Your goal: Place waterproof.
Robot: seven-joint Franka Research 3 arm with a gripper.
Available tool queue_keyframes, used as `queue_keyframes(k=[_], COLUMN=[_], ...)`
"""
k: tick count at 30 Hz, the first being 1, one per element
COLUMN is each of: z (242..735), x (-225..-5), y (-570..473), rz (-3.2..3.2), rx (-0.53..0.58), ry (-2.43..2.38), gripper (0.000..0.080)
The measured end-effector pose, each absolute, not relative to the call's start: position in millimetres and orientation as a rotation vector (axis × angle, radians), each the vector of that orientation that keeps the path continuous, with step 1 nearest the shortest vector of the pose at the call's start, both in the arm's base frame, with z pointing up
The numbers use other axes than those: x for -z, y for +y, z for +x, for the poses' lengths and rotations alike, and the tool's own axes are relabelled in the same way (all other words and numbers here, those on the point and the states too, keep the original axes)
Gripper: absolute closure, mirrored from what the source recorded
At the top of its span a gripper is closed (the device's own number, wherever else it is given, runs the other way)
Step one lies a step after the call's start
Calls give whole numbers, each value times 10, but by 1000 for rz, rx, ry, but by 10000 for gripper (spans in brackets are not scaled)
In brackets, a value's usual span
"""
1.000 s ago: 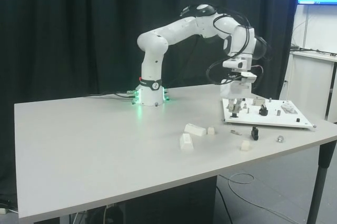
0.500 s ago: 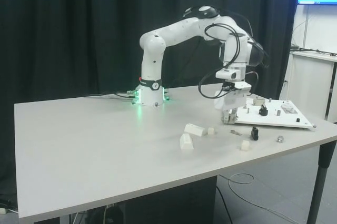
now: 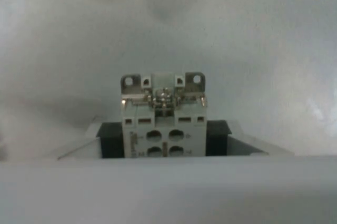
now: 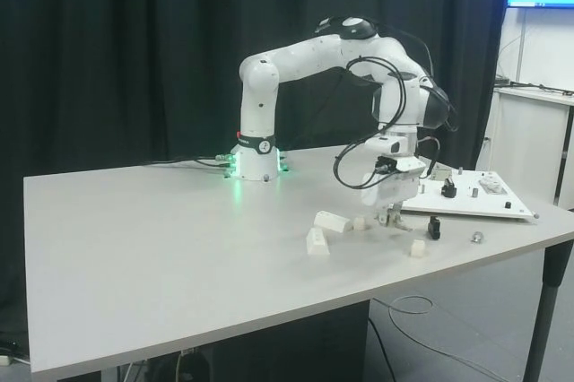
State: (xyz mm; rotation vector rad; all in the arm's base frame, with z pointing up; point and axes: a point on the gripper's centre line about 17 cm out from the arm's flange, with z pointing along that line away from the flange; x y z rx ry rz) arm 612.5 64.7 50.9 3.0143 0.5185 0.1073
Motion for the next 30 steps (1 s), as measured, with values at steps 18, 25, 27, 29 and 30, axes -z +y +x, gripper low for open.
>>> queue_keyframes(k=[18,25,27,29,30], z=[6272,6303,6309,6314,6316], x=[-334,-349,-359,-369,-375], y=[545,505,492,480,474], rz=[3027,3022,3021,3019,3018], rx=[-88,-91,-92,-93,-94], ry=[530,542,543,547,549], gripper=[319,65,65,16,16])
